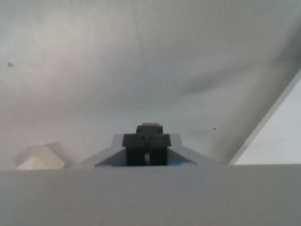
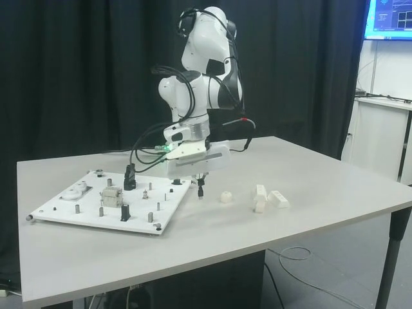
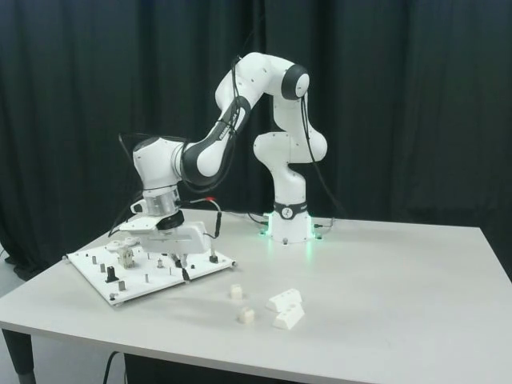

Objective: Place USB.

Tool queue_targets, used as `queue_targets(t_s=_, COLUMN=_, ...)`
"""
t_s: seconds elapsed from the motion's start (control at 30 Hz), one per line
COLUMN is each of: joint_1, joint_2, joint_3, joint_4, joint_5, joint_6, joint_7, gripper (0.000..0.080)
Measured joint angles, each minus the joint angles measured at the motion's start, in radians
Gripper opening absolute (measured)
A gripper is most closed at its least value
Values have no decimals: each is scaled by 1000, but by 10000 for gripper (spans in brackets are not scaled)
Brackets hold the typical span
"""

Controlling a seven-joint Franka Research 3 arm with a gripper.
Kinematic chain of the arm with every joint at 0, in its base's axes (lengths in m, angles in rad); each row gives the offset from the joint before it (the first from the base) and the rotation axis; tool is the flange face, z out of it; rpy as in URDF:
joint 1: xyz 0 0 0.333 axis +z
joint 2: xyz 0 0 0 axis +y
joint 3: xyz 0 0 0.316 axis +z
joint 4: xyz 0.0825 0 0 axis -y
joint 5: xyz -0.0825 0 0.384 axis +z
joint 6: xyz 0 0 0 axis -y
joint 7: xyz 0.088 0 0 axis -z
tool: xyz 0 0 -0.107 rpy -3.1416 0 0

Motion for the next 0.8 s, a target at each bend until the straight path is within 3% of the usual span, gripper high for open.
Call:
queue_targets(t_s=0.47, joint_1=34, joint_2=-52, joint_3=0, joint_4=-103, joint_5=0, joint_6=106, joint_7=-2, gripper=53)
queue_targets(t_s=0.5, joint_1=35, joint_2=-55, joint_3=0, joint_4=-108, joint_5=0, joint_6=111, joint_7=-2, gripper=353)
queue_targets(t_s=0.67, joint_1=41, joint_2=-63, joint_3=0, joint_4=-125, joint_5=0, joint_6=132, joint_7=-5, gripper=353)
queue_targets(t_s=0.7, joint_1=42, joint_2=-65, joint_3=0, joint_4=-127, joint_5=0, joint_6=134, joint_7=-6, gripper=684)
queue_targets(t_s=0.8, joint_1=45, joint_2=-68, joint_3=0, joint_4=-133, joint_5=0, joint_6=140, joint_7=-6, gripper=684)
